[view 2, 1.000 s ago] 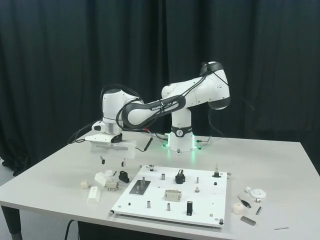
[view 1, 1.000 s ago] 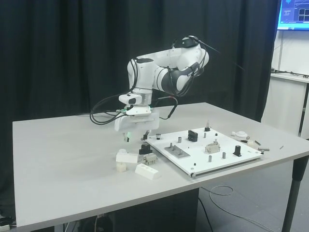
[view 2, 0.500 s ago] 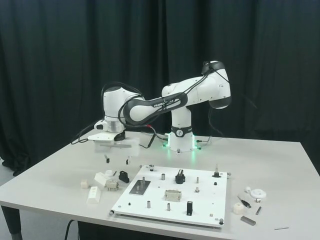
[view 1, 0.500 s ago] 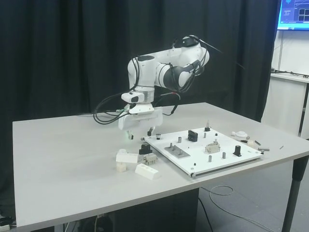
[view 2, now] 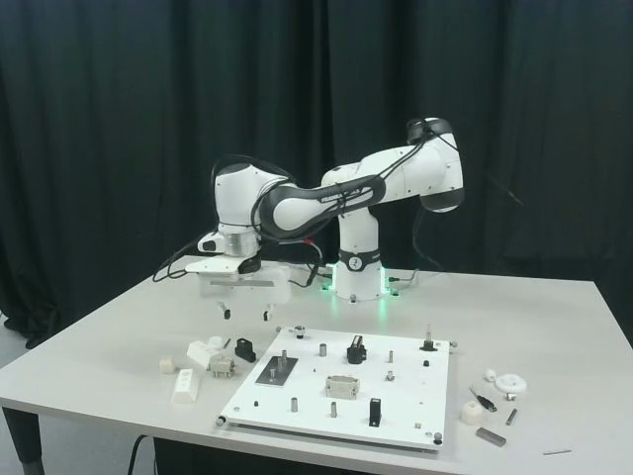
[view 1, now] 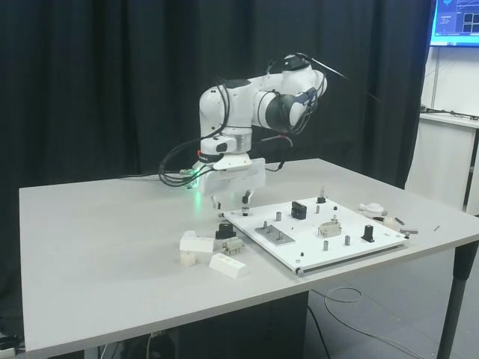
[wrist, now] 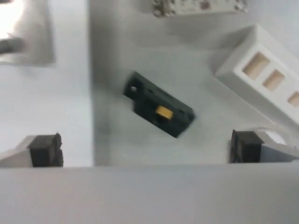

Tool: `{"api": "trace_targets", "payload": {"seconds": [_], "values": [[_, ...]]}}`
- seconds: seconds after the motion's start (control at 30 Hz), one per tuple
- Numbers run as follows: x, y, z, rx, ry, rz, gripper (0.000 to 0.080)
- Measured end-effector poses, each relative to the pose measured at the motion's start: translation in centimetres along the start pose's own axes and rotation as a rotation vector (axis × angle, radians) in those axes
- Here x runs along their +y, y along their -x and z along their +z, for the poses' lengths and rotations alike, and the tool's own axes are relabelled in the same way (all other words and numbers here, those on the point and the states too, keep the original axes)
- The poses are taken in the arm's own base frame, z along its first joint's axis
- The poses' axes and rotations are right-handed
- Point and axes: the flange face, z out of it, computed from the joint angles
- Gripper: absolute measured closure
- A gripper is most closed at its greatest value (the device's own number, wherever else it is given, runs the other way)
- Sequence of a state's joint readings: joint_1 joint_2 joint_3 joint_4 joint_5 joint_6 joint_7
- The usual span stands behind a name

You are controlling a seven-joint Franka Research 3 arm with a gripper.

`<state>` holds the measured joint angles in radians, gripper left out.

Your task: Remove square peg 3.

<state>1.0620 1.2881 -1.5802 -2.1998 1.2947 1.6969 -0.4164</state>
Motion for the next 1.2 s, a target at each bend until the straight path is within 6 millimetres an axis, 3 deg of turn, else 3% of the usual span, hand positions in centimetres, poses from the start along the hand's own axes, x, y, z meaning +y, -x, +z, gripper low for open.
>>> {"api": "trace_targets", "payload": {"seconds": [0.37, 0.67, 1.2], "values": [[-4.0, 1.4, -1.7, 0.018, -0.017, 0.010, 0.0003], [-8.6, 2.3, -2.8, 0.032, -0.058, 0.012, 0.0003], [-21.0, 2.9, -3.3, 0.056, -0.155, 0.039, 0.0003]]}}
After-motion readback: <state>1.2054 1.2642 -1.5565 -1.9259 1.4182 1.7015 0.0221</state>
